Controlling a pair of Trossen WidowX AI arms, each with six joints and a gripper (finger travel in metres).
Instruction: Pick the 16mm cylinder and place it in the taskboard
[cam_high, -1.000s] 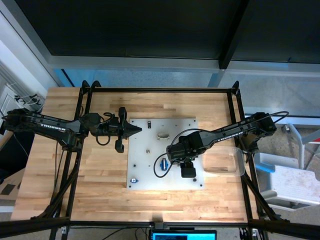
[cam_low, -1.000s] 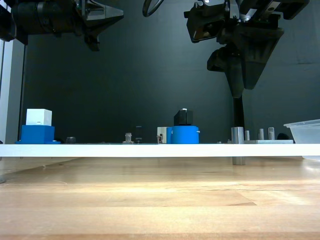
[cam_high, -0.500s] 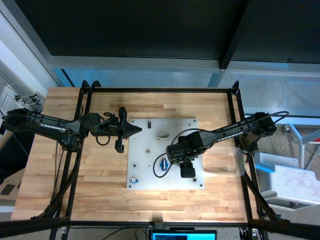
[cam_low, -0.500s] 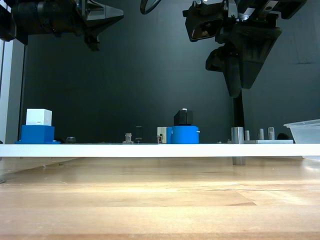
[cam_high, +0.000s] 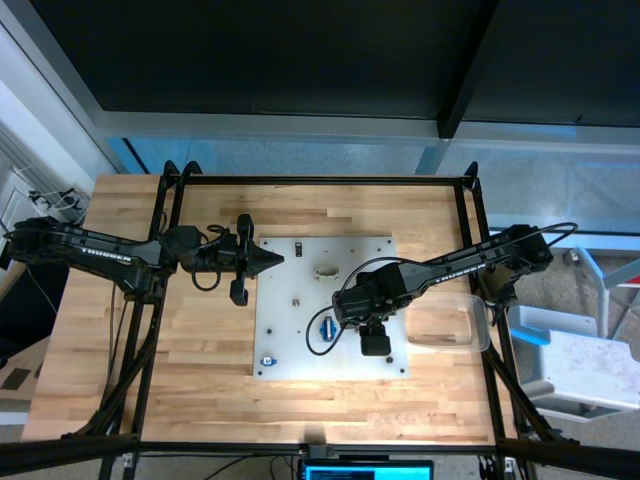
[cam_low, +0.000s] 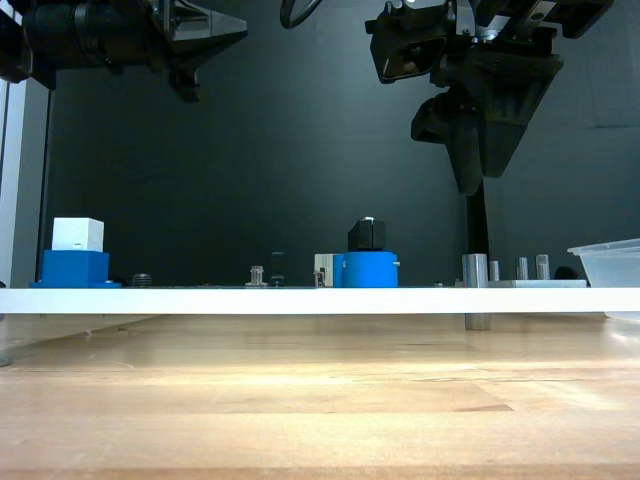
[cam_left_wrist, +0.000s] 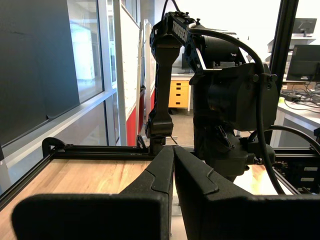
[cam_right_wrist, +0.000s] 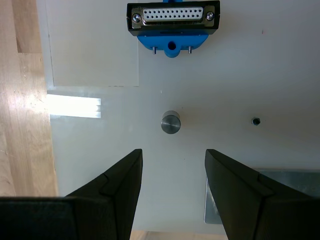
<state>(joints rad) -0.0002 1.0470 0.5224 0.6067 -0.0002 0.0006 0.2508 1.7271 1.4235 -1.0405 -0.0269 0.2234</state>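
**Right gripper, released, above a standing peg**

Right gripper (cam_right_wrist: 172, 153): fingers spread apart, nothing held, hanging well above the board. Directly beneath it, in line with the gap between its fingers, is the 16mm cylinder (cam_right_wrist: 170, 123). It stands upright in the taskboard (cam_right_wrist: 225, 75) and is apparently set in a hole (in the low view its shaft shows under the plate). Beyond the cylinder from the fingers: blue connector piece (cam_right_wrist: 172, 44). Far across the board from this hand: left gripper (cam_left_wrist: 173, 148), fingers pressed together, empty, parked at the plate's edge. Risk, as judged: if the peg is not fully home, a sideways brush from a finger on any descent could tilt or jam it. Its depth cannot be confirmed.
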